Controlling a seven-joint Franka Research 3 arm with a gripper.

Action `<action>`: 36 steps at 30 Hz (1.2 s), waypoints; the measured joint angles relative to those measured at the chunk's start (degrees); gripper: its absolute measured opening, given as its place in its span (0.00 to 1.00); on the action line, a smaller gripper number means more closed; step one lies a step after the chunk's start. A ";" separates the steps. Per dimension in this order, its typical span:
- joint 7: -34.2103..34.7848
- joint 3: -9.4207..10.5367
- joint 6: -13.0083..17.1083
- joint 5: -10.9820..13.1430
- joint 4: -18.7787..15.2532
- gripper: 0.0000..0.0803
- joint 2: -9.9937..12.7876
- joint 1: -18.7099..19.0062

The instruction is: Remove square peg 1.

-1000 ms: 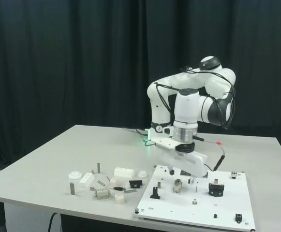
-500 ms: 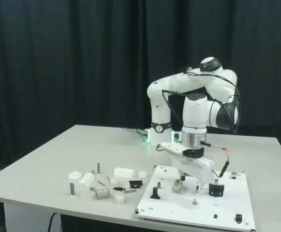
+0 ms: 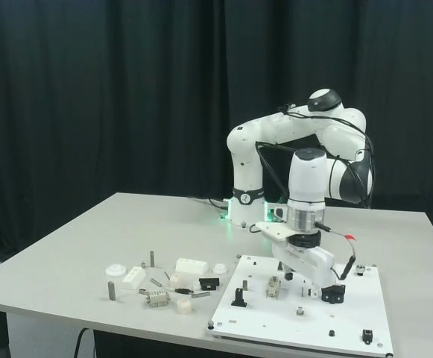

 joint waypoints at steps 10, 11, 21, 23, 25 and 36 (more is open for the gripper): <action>1.17 0.78 -2.19 -0.04 -0.17 1.00 0.00 -0.19; 1.17 0.84 -2.20 -0.04 -0.17 1.00 0.00 -0.22; 1.17 1.41 -2.20 -0.04 -0.18 1.00 0.00 -0.42; 1.17 1.48 -2.20 -0.04 -0.18 1.00 0.00 -0.42; 1.17 1.53 -2.20 -0.04 -0.19 0.86 0.00 -0.42; 1.17 1.74 -2.13 -0.04 -0.28 0.37 0.00 -0.42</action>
